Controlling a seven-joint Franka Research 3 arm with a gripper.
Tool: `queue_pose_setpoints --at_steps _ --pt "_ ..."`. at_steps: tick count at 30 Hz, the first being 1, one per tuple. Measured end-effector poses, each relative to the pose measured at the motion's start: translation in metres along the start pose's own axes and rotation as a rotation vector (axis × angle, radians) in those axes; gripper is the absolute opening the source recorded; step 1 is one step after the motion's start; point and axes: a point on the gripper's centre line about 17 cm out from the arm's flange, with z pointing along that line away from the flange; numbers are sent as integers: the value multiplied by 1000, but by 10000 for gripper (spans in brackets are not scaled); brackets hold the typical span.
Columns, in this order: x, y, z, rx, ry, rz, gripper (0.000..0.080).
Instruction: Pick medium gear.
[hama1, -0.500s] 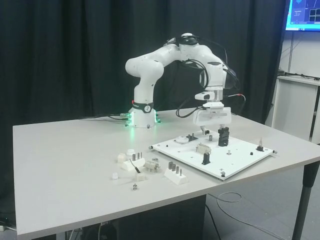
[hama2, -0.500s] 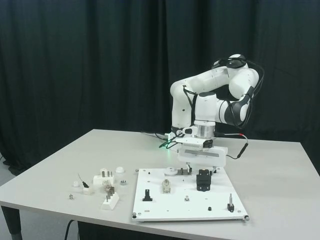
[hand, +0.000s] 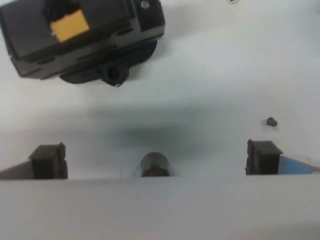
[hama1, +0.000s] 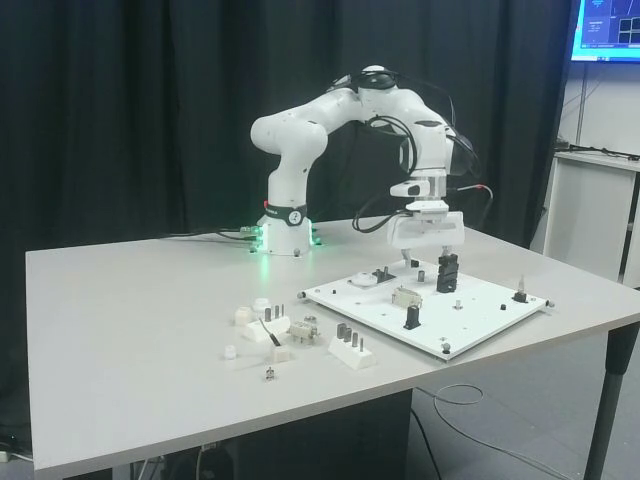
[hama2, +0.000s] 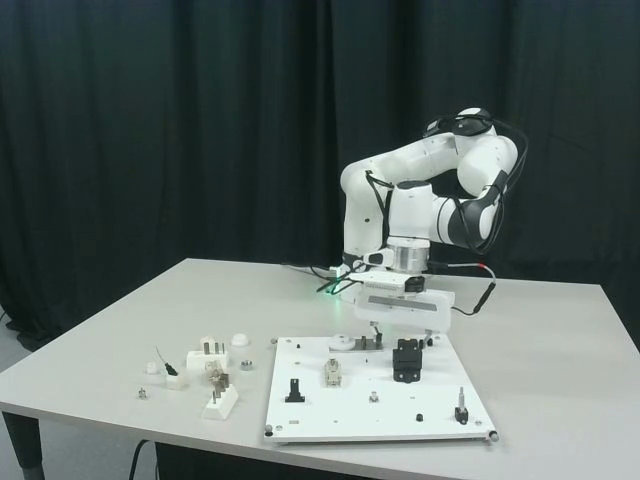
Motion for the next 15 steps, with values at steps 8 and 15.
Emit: queue_pose_setpoints --at_steps 8,15 --pt "4 3 -4 0 8 7 800" --pt "9 7 -7 -2 13 13 800"
